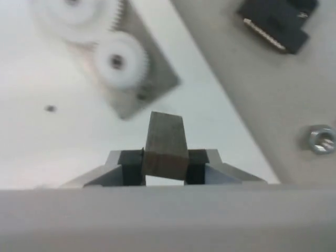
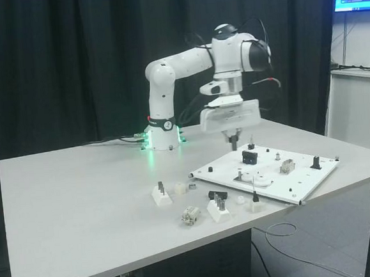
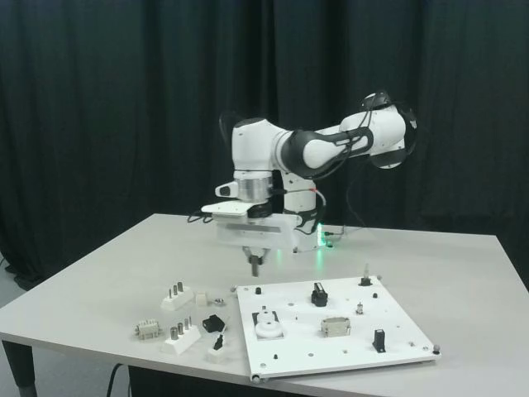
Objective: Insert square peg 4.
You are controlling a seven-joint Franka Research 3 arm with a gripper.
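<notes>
Hovering above the white board [image 3: 331, 347], the gripper [image 1: 165, 173] has its two fingers [image 1: 126, 167] clamped on a square peg [image 1: 166, 144], one pad pressing each side of the block. In the wrist view the peg pokes out past the fingertips, hanging over the board's white surface close to its edge. Just beyond it sit two white gears [image 1: 119, 59] on a grey plate [image 1: 152, 79], their teeth meshed. Off the board, on the grey table [image 1: 262, 89], lie a black connector [image 1: 276, 22] and a metal nut [image 1: 321, 139], well apart from each other. From the second room view the white arm [image 3: 331, 145] reaches down and holds the gripper [image 3: 255, 266] clear of the board, near the corner closest to the loose parts [image 3: 178, 318] scattered on the table. The first room view shows the gripper [image 2: 232, 141] likewise up in the air, not touching anything below.
</notes>
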